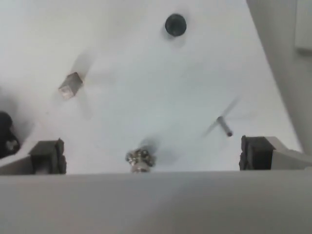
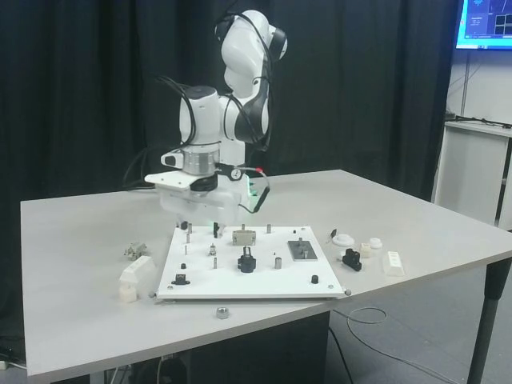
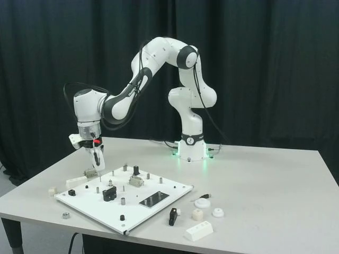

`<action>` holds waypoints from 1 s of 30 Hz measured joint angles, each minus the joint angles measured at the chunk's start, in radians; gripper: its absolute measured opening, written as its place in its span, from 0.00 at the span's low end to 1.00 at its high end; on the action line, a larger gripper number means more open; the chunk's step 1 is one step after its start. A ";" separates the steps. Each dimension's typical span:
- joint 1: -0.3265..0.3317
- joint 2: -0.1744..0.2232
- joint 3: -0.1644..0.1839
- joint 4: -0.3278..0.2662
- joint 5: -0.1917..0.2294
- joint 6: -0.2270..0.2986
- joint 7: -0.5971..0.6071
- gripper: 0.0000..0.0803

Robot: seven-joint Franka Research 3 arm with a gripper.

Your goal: Remove BNC.

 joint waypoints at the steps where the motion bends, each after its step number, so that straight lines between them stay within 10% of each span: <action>1: 0.000 -0.001 0.004 -0.005 0.001 0.007 0.030 1.00; 11: 0.030 -0.023 0.022 -0.078 0.001 0.092 0.259 1.00; 30: 0.090 -0.167 0.014 -0.294 -0.035 0.292 0.338 1.00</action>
